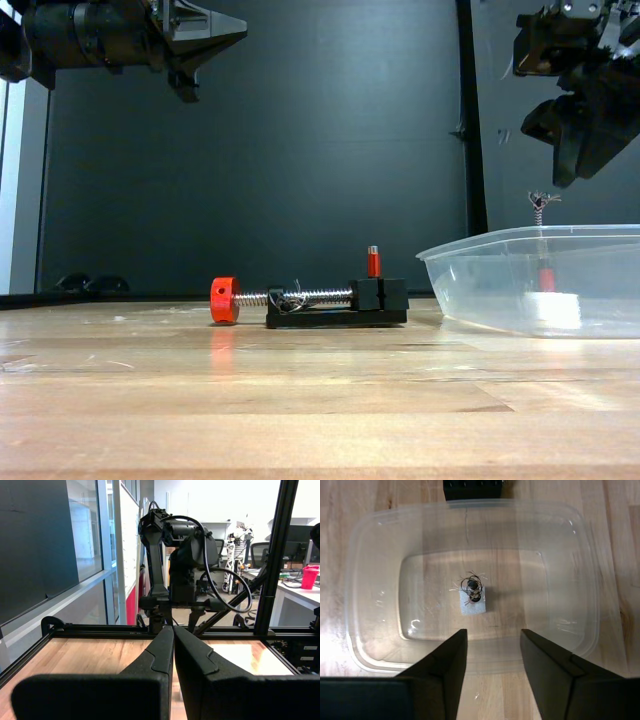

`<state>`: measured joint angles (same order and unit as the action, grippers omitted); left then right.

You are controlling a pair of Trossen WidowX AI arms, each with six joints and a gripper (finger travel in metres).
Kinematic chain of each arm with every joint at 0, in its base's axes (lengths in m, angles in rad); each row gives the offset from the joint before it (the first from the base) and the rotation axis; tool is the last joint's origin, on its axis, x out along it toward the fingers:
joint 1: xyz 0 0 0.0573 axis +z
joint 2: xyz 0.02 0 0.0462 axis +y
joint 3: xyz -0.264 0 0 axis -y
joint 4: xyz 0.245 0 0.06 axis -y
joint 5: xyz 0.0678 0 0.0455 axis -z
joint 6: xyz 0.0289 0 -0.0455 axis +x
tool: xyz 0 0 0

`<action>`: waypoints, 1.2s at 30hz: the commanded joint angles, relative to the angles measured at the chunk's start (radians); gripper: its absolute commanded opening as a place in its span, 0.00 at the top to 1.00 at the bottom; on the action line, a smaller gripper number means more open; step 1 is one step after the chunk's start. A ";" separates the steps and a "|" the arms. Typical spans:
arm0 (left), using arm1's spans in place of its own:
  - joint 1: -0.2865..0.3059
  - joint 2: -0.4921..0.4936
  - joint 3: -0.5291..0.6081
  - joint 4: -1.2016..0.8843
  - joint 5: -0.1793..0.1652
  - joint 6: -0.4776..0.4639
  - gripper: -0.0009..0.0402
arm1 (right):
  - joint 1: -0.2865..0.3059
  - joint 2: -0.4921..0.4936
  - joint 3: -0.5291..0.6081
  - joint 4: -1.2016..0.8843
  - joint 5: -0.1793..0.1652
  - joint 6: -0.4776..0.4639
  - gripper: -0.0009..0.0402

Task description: Pick the RCA connector and install on taskboard

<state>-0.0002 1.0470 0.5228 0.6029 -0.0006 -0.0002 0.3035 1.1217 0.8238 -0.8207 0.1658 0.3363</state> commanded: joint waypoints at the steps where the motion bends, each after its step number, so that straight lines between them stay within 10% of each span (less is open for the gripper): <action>1: 0.000 0.000 0.000 0.000 0.000 0.000 0.98 | 0.002 0.034 0.000 0.020 0.001 0.000 0.58; 36: 0.000 0.000 0.000 0.000 0.000 0.000 0.98 | 0.010 0.346 0.000 0.216 0.000 0.015 0.57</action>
